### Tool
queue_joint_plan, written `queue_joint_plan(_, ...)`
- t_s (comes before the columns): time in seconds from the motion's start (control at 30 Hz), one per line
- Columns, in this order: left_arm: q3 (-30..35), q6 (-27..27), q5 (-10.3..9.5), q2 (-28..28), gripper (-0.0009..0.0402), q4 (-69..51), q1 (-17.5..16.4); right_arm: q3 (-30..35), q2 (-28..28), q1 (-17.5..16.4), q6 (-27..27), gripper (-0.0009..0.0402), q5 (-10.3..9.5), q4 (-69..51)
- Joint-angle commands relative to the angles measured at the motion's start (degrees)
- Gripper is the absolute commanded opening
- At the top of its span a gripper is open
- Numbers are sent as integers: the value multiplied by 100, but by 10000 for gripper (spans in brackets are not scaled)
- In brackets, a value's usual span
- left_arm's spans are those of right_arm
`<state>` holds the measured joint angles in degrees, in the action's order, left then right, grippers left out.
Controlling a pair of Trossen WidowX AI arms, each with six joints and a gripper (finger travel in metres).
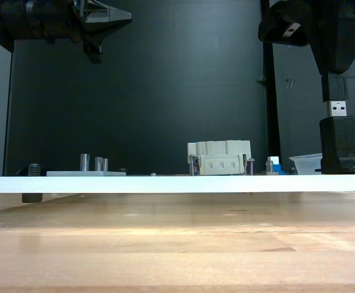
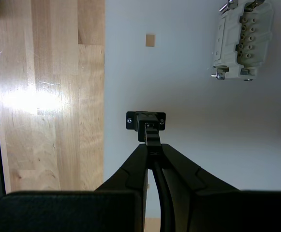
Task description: Pick the USB connector and install on taskboard
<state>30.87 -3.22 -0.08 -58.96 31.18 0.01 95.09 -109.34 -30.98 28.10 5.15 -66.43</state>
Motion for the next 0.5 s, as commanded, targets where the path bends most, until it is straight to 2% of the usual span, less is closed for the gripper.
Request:
queue_joint_plan(0.03, 0, 0, 2, 0, 0, 0, -2, -4, 4, -2, 0, 0, -15, 9)
queue_joint_plan(0.5, 2, 0, 2, 0, 0, 0, -2, -44, 4, 2, -24, 0, -15, 90)
